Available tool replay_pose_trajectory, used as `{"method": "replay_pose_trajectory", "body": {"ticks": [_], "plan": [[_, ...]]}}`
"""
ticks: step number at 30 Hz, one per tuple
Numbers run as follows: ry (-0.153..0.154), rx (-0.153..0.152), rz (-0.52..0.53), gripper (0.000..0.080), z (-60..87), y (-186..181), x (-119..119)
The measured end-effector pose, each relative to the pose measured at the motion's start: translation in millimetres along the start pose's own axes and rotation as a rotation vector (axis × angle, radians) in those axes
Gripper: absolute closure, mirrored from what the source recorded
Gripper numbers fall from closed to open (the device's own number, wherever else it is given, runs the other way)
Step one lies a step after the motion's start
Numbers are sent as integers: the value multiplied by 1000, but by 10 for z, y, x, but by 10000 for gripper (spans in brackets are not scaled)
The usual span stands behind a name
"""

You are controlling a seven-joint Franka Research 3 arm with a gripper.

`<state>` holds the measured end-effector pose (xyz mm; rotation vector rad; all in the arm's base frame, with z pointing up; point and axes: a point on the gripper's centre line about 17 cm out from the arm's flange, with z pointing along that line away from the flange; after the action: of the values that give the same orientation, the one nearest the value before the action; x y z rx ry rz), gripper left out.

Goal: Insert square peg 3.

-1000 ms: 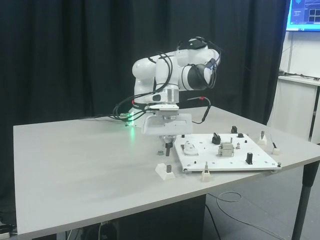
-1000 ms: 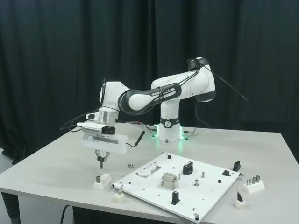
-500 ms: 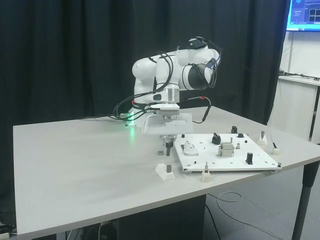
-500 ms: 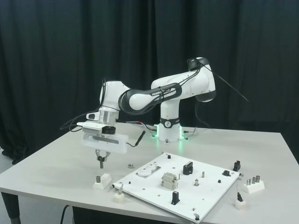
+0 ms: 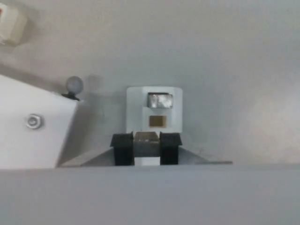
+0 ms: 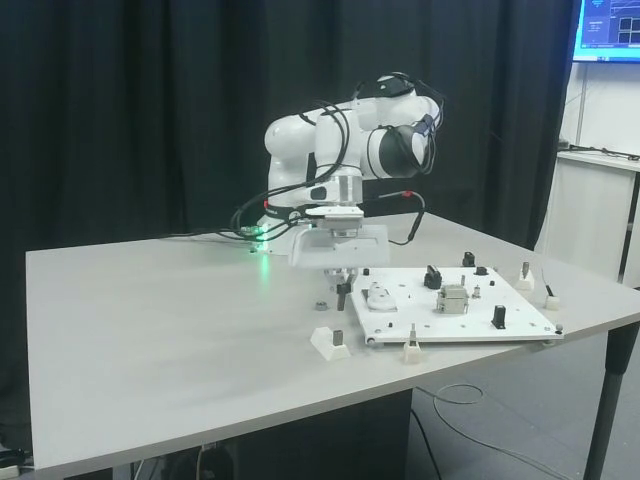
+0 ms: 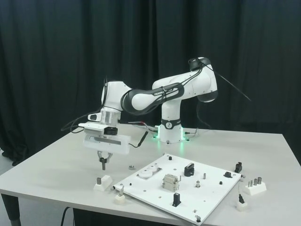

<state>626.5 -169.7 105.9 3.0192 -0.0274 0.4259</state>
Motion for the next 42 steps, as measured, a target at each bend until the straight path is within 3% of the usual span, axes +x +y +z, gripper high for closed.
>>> {"method": "replay_pose_trajectory", "body": {"ticks": [24,36,42], "plan": [[-7,72,262,688,-55,-854,365],[-38,77,473,688,-134,-1537,660],[-63,46,661,688,-151,-1860,745]]}}
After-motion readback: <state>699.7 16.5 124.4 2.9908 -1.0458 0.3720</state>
